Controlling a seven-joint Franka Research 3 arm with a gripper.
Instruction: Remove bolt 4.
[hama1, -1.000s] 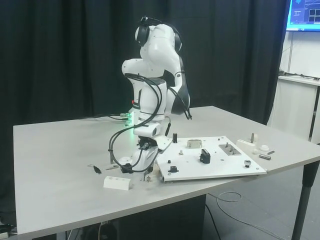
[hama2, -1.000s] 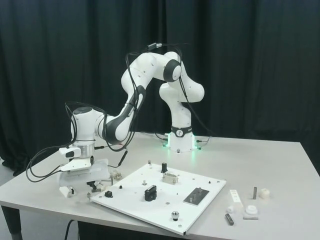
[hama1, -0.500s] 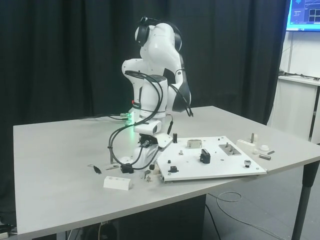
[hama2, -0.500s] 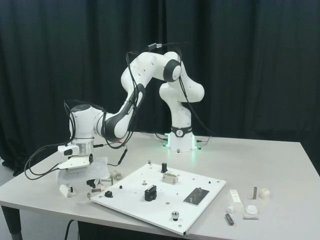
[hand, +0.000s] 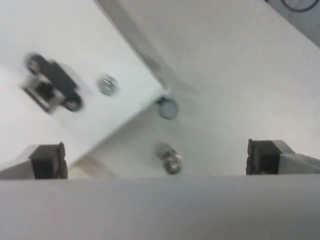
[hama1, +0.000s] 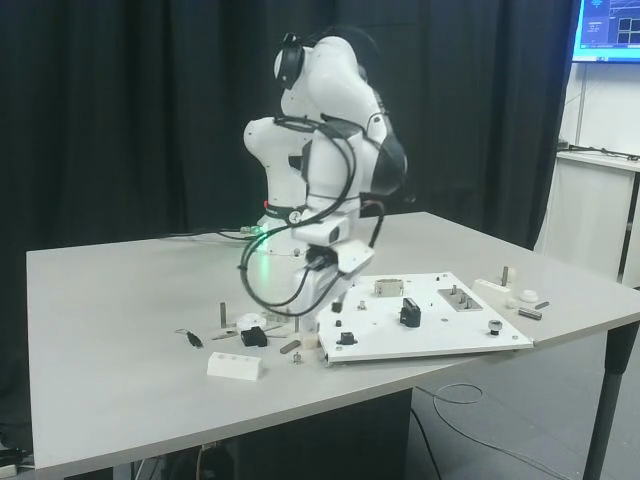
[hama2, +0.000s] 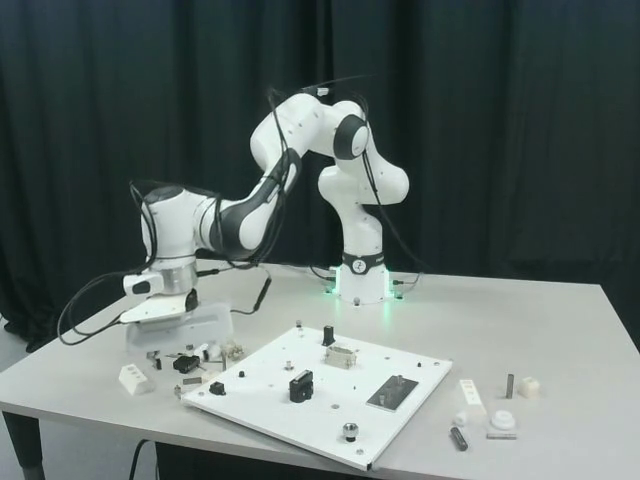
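My gripper (hand: 156, 160) is open, its black fingertips (hand: 47, 160) wide apart with nothing held between them. It hangs above the table just off the corner of the white board (hand: 75, 60). A small grey bolt (hand: 169, 157) lies loose on the table below it, next to a round grey piece (hand: 167, 107) at the board's corner. In the first room view the gripper (hama1: 335, 298) hovers over the board's (hama1: 430, 335) left end, and the bolt (hama1: 291, 347) lies on the table. The second room view shows the gripper (hama2: 165, 328) raised above scattered small parts.
A black clamp (hand: 50, 82) and a screw head (hand: 107, 85) sit on the board. A white block (hama1: 235, 366) and a black piece (hama1: 253, 336) lie left of the board. Small white and grey parts (hama1: 515, 298) lie at its right. Cables hang from the wrist.
The arm has lifted the gripper up off the table and swung it towards the board. The bolt stays lying on the table beside the board's corner.
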